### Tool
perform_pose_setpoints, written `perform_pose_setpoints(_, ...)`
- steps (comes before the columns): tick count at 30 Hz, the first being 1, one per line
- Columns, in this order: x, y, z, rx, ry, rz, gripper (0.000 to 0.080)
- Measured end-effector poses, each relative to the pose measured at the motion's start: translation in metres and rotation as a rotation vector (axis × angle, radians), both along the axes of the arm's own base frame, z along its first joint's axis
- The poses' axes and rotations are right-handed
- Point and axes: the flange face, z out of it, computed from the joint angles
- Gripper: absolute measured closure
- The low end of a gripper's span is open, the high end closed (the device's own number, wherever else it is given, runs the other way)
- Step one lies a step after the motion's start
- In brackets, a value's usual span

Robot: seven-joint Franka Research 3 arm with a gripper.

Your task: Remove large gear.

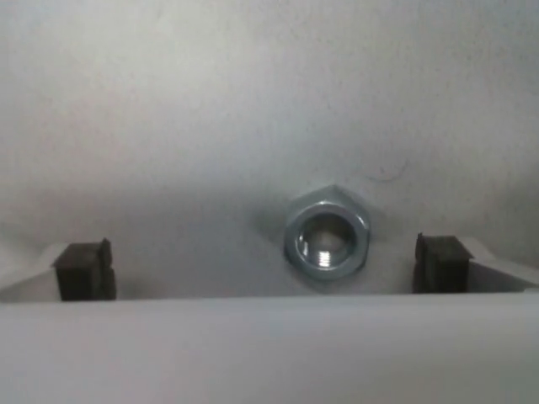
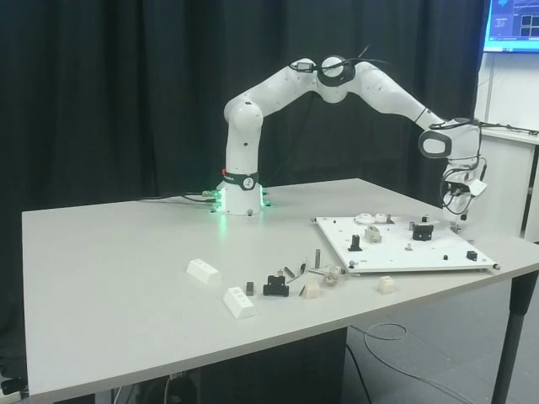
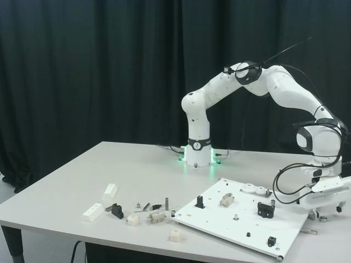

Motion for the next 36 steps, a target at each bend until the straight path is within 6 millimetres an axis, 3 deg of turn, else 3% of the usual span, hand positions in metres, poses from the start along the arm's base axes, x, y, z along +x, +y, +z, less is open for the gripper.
perform_pose_setpoints(36,0.016,0.000,0.019,0.007,0.002,-0.013,0.0003)
